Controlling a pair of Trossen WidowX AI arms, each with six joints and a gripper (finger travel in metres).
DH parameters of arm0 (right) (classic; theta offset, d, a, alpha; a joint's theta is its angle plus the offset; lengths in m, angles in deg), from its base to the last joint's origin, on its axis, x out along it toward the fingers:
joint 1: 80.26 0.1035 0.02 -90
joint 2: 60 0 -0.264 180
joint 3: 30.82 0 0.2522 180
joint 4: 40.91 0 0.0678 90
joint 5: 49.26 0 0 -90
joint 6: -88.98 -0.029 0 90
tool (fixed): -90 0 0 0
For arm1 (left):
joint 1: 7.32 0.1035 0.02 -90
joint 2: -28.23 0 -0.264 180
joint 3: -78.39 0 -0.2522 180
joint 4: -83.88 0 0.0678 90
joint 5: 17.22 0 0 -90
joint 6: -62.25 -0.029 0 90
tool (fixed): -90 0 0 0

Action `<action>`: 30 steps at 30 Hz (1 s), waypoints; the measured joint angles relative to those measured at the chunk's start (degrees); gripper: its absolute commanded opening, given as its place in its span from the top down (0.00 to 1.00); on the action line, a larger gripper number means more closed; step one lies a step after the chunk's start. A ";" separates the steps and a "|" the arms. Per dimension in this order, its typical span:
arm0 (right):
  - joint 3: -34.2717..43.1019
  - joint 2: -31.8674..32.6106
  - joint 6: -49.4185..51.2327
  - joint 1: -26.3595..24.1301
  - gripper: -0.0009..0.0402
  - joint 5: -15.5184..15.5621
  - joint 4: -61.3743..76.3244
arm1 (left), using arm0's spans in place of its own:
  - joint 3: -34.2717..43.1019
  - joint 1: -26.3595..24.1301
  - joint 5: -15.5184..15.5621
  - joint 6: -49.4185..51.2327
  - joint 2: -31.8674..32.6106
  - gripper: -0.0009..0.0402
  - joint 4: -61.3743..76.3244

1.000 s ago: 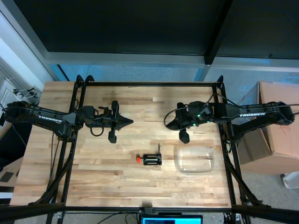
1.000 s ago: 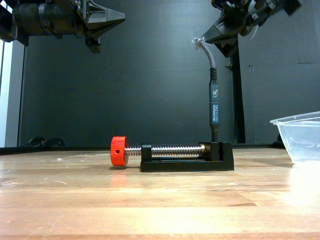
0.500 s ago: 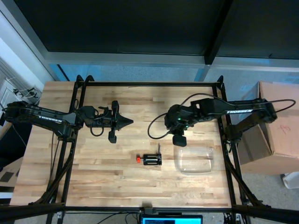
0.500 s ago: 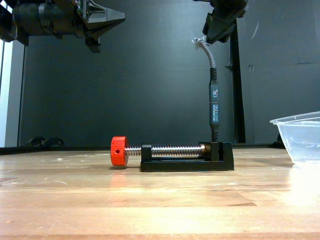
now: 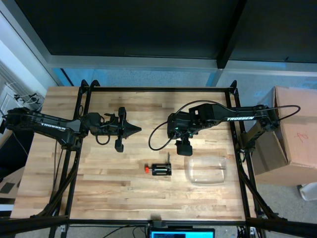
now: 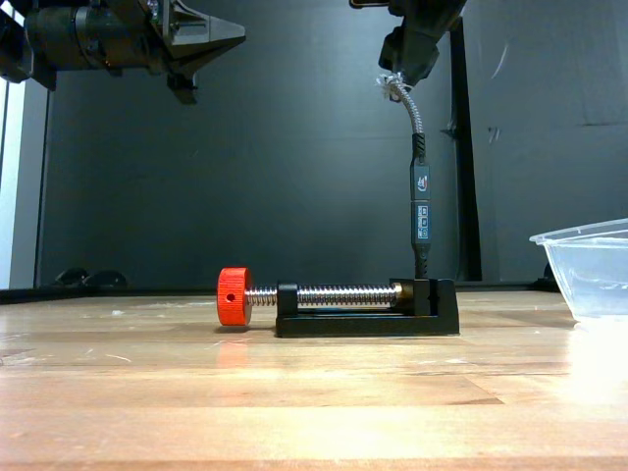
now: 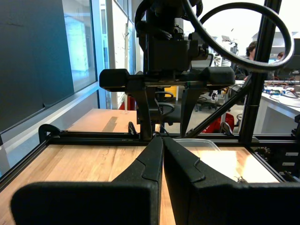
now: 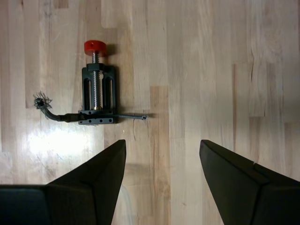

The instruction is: Remove the USB-C connector from the USB-C receptacle and place in the container

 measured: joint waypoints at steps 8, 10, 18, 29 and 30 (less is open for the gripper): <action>0.44 1.03 -0.02 0.15 0.41 0.13 0.39 | -0.02 0.00 -0.02 0.00 0.00 0.98 0.00; 0.44 1.05 -0.04 0.22 0.41 0.11 0.28 | -0.02 0.00 -0.02 0.00 0.00 0.98 0.00; 0.44 1.05 -0.07 0.26 0.41 -1.36 0.00 | 0.00 0.00 0.00 0.00 0.00 0.98 0.02; -2.95 1.07 -0.92 0.52 0.41 -1.38 -2.51 | 0.00 0.00 -0.02 0.00 0.00 0.98 0.02; -3.65 1.07 -0.92 0.55 0.41 -1.36 -2.97 | -0.02 0.00 -0.02 0.00 0.00 0.98 0.00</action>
